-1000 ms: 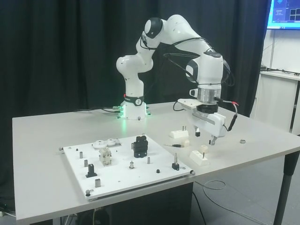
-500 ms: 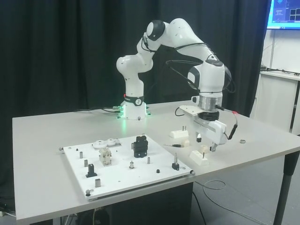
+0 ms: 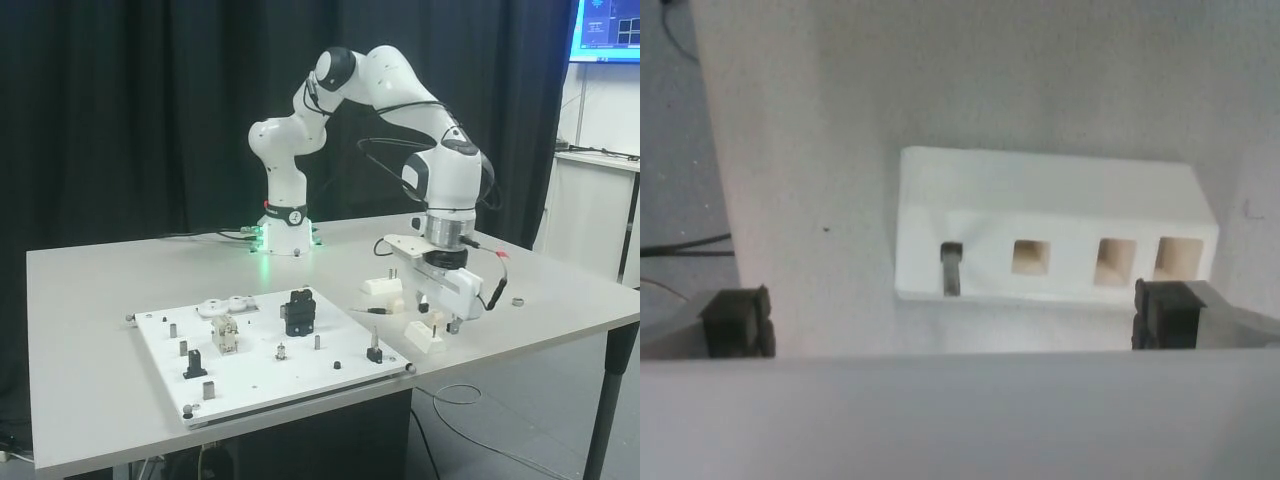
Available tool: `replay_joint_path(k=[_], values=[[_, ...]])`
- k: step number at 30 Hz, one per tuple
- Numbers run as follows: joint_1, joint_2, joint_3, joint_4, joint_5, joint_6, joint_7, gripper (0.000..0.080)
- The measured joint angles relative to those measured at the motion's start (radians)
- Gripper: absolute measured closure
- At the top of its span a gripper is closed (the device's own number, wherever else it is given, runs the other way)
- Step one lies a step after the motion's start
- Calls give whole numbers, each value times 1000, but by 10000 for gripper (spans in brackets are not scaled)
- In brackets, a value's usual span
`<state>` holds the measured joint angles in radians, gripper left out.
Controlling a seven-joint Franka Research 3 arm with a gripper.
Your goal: Pick square peg 1.
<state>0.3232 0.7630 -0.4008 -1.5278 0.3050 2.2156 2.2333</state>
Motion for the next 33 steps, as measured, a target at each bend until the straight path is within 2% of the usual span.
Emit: replay_joint_path(k=[33], values=[[5,36,0,-2,-1,27,1,3]])
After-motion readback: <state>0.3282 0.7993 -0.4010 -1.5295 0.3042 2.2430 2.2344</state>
